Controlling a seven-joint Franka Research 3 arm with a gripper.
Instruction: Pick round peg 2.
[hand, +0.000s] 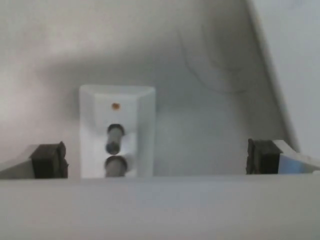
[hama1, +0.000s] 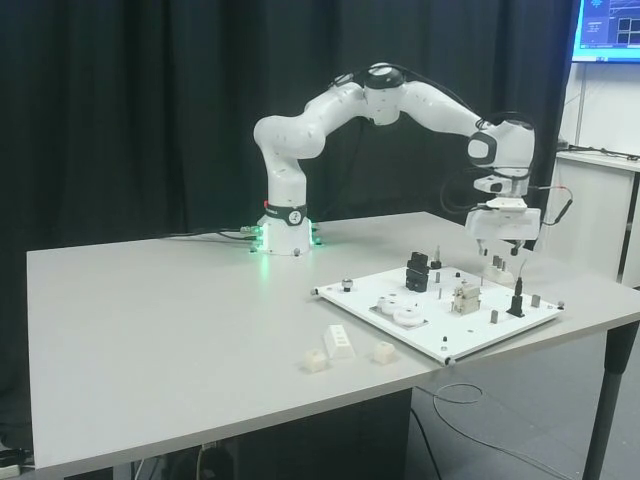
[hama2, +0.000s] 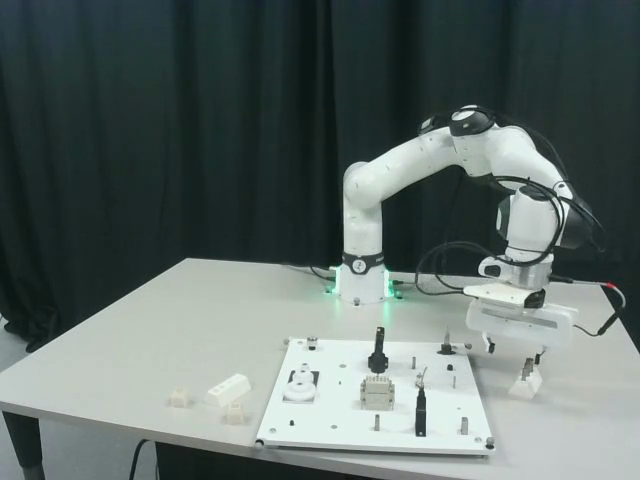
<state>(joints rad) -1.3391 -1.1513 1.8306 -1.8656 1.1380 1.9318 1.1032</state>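
My tool (hand: 156, 159) is spread wide, nothing between the pads (hand: 49, 161), hanging above the counter (hama1: 150, 300) off the far side of the white board (hama2: 330, 418). Straight below it sits a small white holder (hand: 117, 131) on the counter, just beside the board and off it. Two grey pegs (hand: 114, 139) stand in the holder, one behind the other; can't tell which is peg 2. The holder lies nearer one pad than the other, not centred. Nothing between tool and pegs. On the board: black upright parts (hama1: 417, 271), white round pieces (hama1: 400, 308), a grey block (hama2: 376, 392), scattered small pins. Three small white blocks (hama1: 340, 345) sit on the counter well apart from the tool, past the board's other end. Arm base (hama1: 283, 232) glows green at the back.
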